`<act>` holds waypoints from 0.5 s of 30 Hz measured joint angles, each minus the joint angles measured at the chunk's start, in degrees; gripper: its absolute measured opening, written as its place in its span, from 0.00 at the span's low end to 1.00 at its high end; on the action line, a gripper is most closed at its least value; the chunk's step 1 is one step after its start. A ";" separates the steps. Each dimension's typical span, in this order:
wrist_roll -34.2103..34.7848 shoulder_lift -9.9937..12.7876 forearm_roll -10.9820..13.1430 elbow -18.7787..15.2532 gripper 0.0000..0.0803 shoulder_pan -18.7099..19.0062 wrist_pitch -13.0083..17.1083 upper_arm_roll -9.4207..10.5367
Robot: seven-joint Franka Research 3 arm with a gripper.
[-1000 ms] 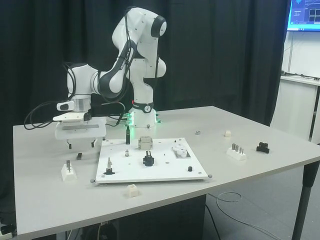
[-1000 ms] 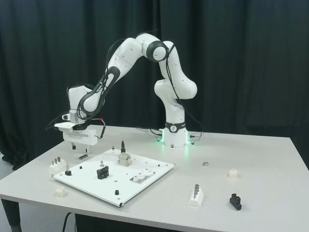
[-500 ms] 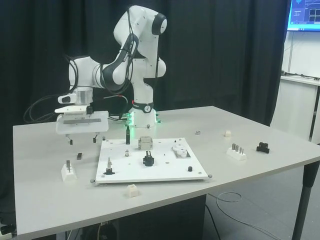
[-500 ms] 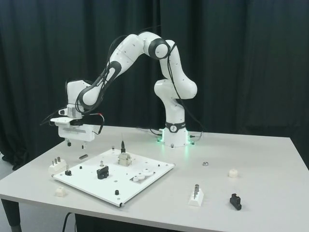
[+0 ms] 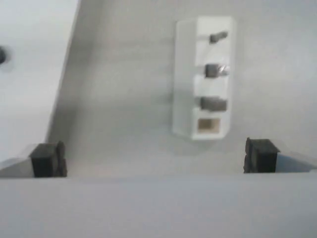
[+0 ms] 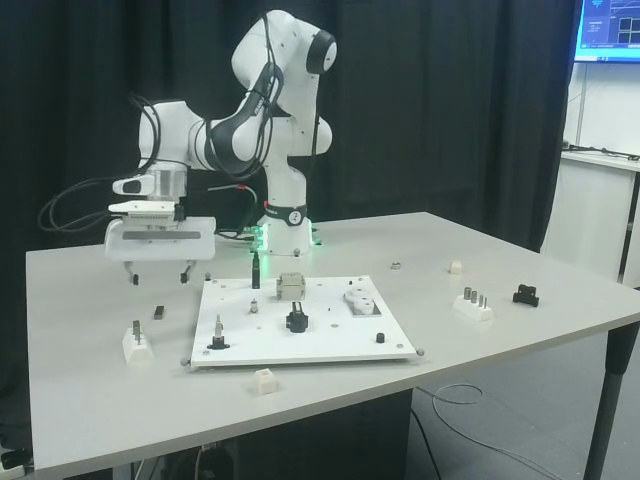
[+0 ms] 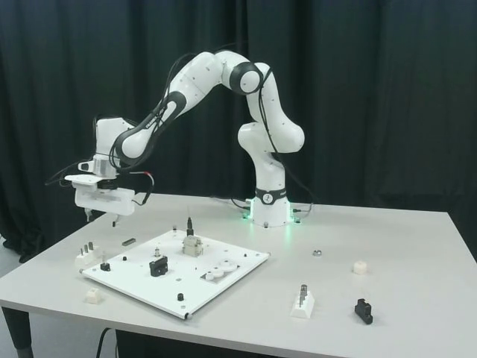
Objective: Pick square peg 2.
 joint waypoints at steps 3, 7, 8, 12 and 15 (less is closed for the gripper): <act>-0.13 1.72 0.00 2.07 1.00 -0.23 0.00 0.00; -0.13 4.33 0.04 5.01 1.00 -0.64 -0.14 0.01; -0.13 5.01 0.08 5.76 1.00 -0.75 -0.24 0.02; -0.01 7.75 0.37 8.84 1.00 -1.40 -1.25 0.24; 0.25 9.64 0.74 11.09 1.00 -2.19 -2.38 0.65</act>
